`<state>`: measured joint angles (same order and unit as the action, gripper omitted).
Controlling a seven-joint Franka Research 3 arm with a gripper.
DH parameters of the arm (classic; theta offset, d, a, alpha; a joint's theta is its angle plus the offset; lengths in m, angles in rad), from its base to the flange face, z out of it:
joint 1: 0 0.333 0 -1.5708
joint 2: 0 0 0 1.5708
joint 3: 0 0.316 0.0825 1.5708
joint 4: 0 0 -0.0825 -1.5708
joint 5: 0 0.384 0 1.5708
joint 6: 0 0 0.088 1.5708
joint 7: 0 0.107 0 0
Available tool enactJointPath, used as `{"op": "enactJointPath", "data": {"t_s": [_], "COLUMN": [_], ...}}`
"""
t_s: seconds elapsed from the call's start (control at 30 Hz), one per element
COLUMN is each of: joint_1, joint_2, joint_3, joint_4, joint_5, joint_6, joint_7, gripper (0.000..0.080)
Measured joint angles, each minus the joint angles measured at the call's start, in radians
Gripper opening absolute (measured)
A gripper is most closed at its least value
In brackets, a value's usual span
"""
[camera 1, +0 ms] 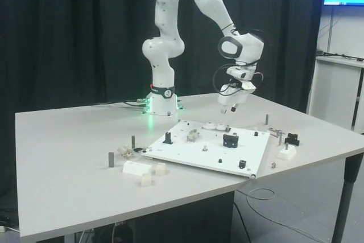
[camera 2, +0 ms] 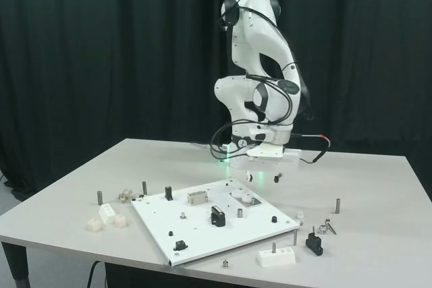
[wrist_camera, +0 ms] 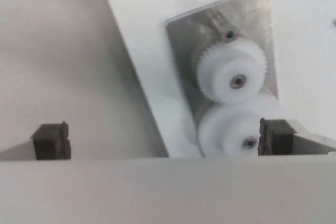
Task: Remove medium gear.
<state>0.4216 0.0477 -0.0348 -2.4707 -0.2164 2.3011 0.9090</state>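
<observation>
Wrist view: two white toothed plastic gears [wrist_camera: 234, 74] sit meshed on a grey metal plate [wrist_camera: 220, 19], and the jaws [wrist_camera: 163, 140] are spread wide, holding nothing, one black fingertip [wrist_camera: 275, 136] overlapping the nearer gear [wrist_camera: 226, 129]. First room view: the jaws [camera 1: 230, 108] hang well above the gears [camera 1: 215, 125] on the flat white assembly board [camera 1: 187, 152]. Second room view: same story, jaws [camera 2: 263, 177] up over the gears [camera 2: 244, 197] at the board's far edge on the grey table [camera 2: 378, 187]; can't tell which gear is the medium one.

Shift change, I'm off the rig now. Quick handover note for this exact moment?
Gripper: open, holding nothing, hanging above the white board, not touching the gears.
Gears: two white gears still mounted on the metal plate at the board's far edge, teeth meshing; medium gear and a second gear beside it.
Done: approach only.
Left: descend, grasp the medium gear, lift it off its shaft, set it down.
</observation>
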Motion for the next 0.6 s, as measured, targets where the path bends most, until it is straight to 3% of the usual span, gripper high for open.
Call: {"op": "enactJointPath", "data": {"t_s": [0.6], "joint_1": [-0.095], "joint_2": [0.003], "joint_3": [0.0], "joint_4": [-0.019], "joint_5": [0.013], "joint_6": [0.109], "joint_7": [-0.081], "gripper": [0.08]}}
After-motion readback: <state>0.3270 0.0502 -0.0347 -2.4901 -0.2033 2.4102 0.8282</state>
